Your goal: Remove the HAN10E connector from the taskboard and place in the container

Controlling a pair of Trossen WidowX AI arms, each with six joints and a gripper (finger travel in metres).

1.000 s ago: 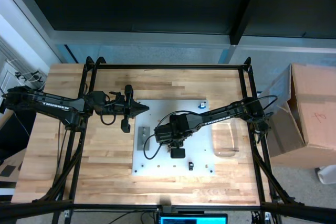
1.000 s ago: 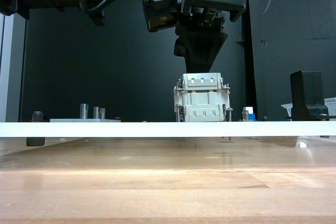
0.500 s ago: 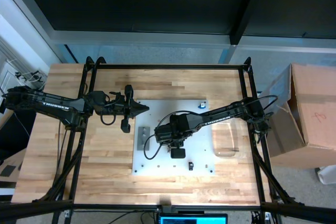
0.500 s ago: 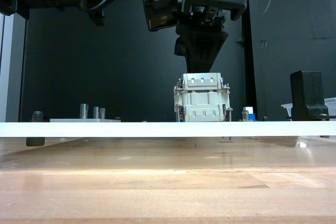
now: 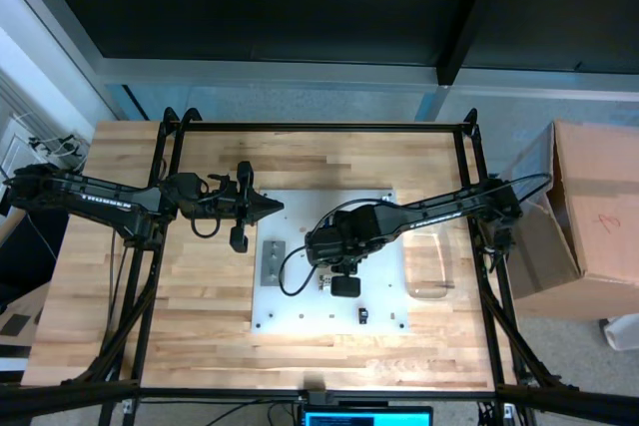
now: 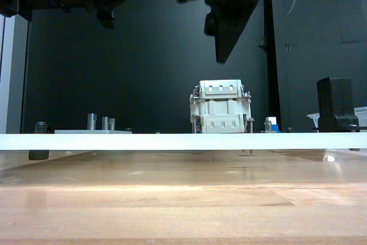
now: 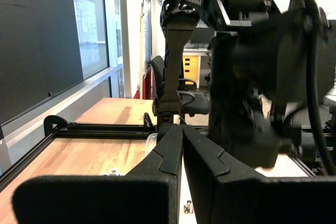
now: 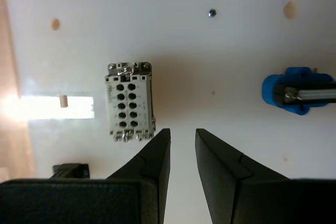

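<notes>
Progress toward the removal is judged to be at its outset: the pale grey, rectangular HAN10E connector [image 6: 221,108] is seen upright and fully in its seat on the flat white taskboard [image 6: 114,140], and it is held by neither arm. The black right gripper [image 6: 221,57] is poised above the connector and clear of it. In the right wrist view its fingers [image 8: 155,163] are shown a narrow gap apart with nothing between them, and the connector's pin face is seen beside the fingertips, not between them. The black left gripper [image 5: 272,206] is placed over the left edge of the board, well apart from the connector, with its fingers [image 7: 168,156] pressed together on nothing. The clear plastic container [image 5: 431,293] is seen on the table just beside the board's right edge, and the connector is not in it. Grasping, extraction from the seat, transfer to the container and release are all judged to remain.
</notes>
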